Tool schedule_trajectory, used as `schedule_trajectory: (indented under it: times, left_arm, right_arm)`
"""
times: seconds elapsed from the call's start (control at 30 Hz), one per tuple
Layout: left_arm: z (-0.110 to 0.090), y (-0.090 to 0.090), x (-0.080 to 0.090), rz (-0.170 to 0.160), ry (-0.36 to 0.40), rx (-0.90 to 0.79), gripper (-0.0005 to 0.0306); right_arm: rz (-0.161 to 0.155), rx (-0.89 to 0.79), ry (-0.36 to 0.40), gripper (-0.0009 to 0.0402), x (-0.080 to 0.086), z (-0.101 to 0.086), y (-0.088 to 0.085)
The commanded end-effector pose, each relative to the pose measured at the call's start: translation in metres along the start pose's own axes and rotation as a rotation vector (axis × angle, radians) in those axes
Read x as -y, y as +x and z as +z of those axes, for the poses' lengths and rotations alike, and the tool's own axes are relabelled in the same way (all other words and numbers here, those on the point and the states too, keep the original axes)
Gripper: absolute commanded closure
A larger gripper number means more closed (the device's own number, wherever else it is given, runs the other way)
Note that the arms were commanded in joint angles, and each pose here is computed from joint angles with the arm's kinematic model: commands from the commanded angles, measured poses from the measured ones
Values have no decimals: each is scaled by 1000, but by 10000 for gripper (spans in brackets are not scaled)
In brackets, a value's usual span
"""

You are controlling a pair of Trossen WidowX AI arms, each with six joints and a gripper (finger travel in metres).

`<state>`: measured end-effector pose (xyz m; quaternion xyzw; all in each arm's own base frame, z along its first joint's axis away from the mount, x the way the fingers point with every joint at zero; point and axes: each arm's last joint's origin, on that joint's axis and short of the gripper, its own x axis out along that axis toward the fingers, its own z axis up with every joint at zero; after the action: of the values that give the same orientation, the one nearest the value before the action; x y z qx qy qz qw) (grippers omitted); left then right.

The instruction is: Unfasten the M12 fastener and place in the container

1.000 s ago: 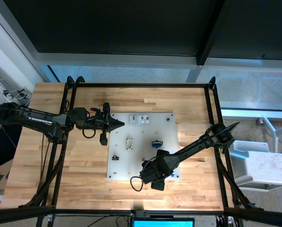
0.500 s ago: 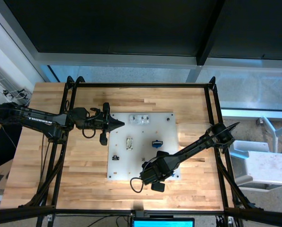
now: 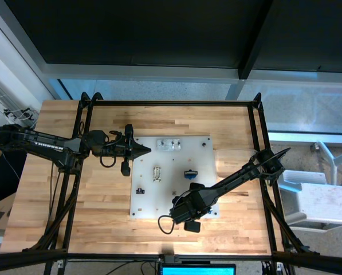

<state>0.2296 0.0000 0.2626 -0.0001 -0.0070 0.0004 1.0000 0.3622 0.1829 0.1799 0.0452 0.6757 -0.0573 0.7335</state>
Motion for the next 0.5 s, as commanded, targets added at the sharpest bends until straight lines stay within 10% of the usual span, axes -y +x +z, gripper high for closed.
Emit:
schedule_trajectory:
  times: [0.03,0.5]
  left_arm:
    - [0,0,0,0,0,0,300]
    - [0,0,0,0,0,0,300]
  right_arm:
    - [4,11,-71,384,0,1,0]
    - [1,18,-672,384,-1,2,0]
